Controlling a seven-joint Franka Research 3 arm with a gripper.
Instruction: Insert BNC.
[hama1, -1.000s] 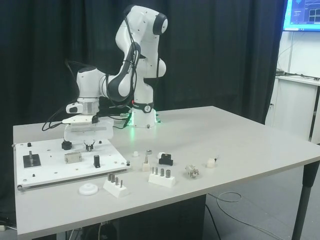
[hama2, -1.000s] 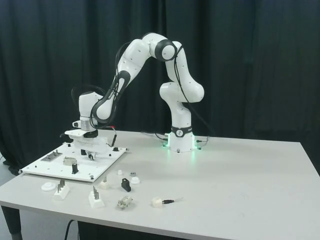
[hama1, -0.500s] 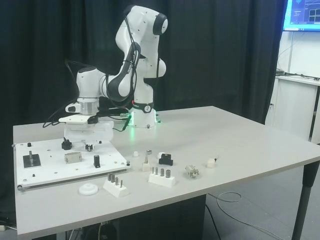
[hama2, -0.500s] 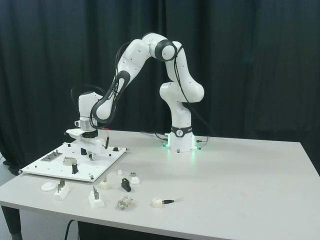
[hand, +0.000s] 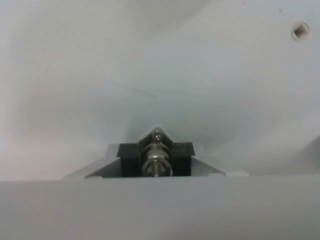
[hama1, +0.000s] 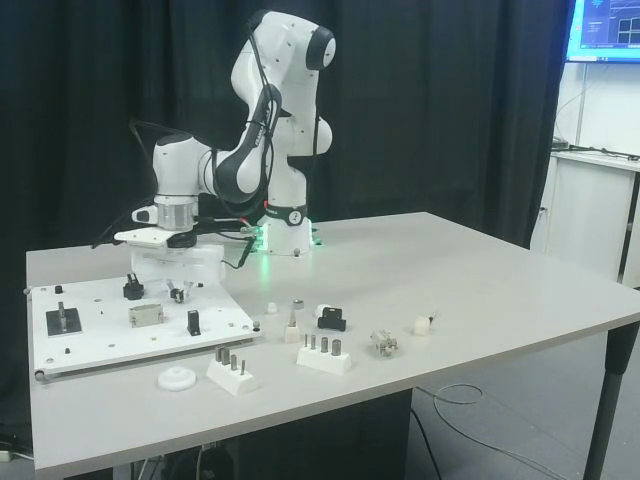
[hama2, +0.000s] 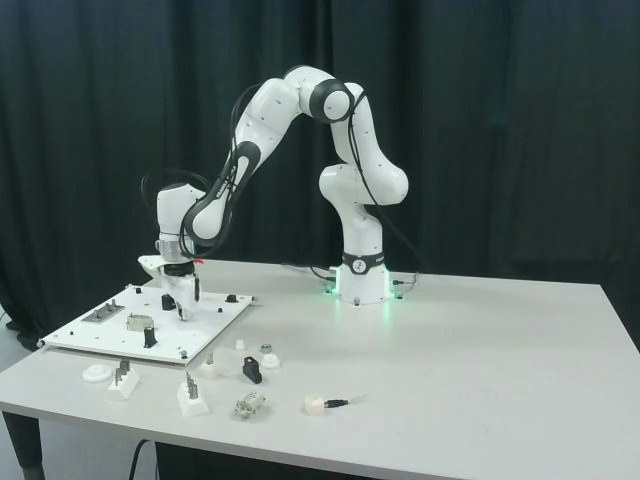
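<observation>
In the wrist view a metal BNC connector stands between my two black fingertips, just above the white board. My gripper reaches down onto the back part of the white board at the table's left end, and is shut on the connector. The second room view shows the same gripper over the white board. The socket under the connector is hidden by the hand.
On the board stand a black knob, a metal block, a black post and a grey post. In front lie a white gear, two white pin holders, a black part and a metal connector.
The hand has turned about its upright axis while staying over the same spot on the board; its wide body now shows narrower in the second room view.
</observation>
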